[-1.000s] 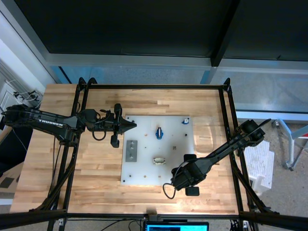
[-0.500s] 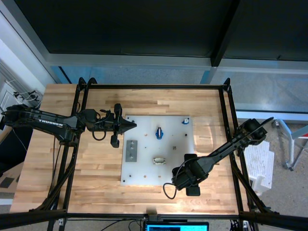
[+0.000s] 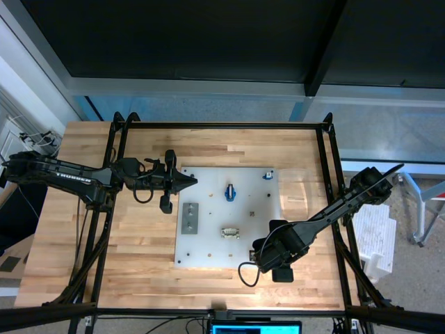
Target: Pick the 16mm bar and install on taskboard
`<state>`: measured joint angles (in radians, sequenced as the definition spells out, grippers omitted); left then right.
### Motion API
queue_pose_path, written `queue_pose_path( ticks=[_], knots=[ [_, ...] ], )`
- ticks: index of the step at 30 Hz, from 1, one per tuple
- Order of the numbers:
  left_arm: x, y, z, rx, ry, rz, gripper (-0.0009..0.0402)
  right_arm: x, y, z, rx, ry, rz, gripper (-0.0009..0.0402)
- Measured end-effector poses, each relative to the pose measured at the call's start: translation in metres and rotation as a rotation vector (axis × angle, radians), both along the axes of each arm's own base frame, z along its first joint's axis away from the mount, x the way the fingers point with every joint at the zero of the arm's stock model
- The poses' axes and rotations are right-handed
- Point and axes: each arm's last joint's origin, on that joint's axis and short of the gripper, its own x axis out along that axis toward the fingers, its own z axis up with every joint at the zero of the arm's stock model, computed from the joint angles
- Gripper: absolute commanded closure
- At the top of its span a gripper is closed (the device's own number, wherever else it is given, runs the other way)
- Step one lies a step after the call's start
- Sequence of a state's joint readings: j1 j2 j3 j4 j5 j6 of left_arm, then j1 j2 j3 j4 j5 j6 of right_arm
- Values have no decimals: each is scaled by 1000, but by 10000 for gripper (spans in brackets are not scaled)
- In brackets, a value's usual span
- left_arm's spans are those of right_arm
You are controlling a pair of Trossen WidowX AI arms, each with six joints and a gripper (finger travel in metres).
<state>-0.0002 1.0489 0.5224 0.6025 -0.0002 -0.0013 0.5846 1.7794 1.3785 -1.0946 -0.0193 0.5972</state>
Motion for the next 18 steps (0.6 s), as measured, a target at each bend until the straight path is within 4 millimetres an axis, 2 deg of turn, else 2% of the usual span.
queue_pose_path(
  ticks=[10, 14, 18],
  knots=[
    [0, 0, 0, 0, 0, 0, 393, -1, 0, 2, 4, -7, 2, 144],
    [0, 0, 0, 0, 0, 0, 393, -3, -7, 15, 13, -50, 8, 150],
    [0, 0, 0, 0, 0, 0, 393, -3, -21, 31, -1, -124, -10, 156]
  ],
)
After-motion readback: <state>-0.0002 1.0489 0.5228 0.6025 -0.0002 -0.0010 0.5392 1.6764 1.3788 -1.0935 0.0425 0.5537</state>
